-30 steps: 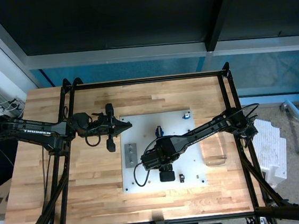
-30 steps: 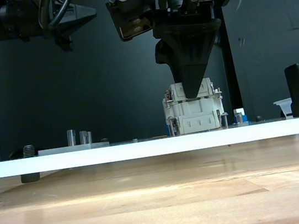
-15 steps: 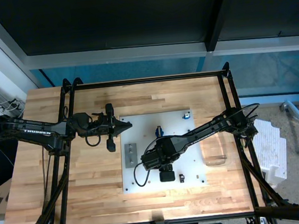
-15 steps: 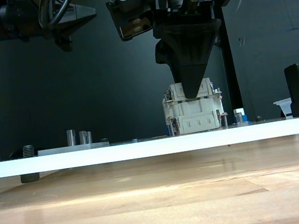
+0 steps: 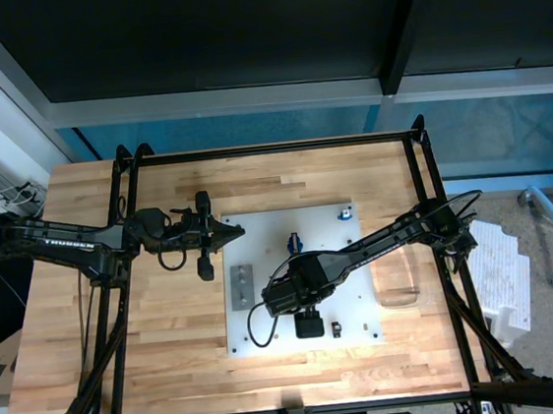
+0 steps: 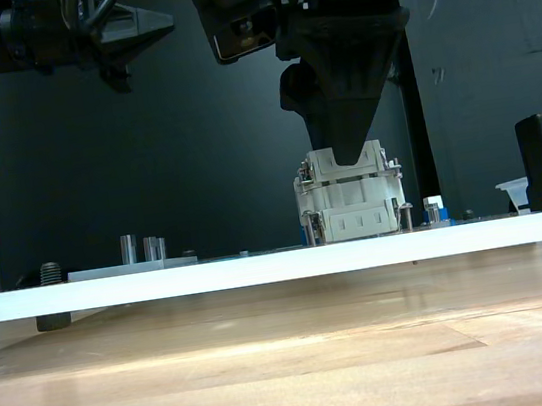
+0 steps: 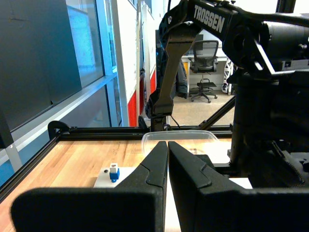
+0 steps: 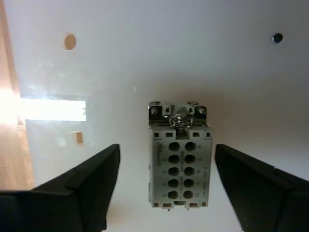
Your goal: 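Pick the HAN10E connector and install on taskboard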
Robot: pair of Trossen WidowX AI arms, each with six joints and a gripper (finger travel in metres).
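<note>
The HAN10E connector (image 8: pixel 179 154) stands upright on the white taskboard (image 5: pixel 269 229), pin holes facing up. The right pincer (image 6: pixel 346 147) hangs right above it — its fingers spread wide to either side, gripping nothing. The left pincer (image 7: pixel 167 147) hovers over the table (image 5: pixel 175 366) by the board's far left corner, fingers pressed together — empty.

The left gripper (image 7: pixel 167 149) is pointing over the board (image 7: pixel 103 180), its 2 fingers pressing together. Beyond, a blue part (image 7: pixel 113 172) is sitting on the board, and the right arm (image 7: pixel 212 17) is standing before a clear tray (image 7: pixel 178 137).
</note>
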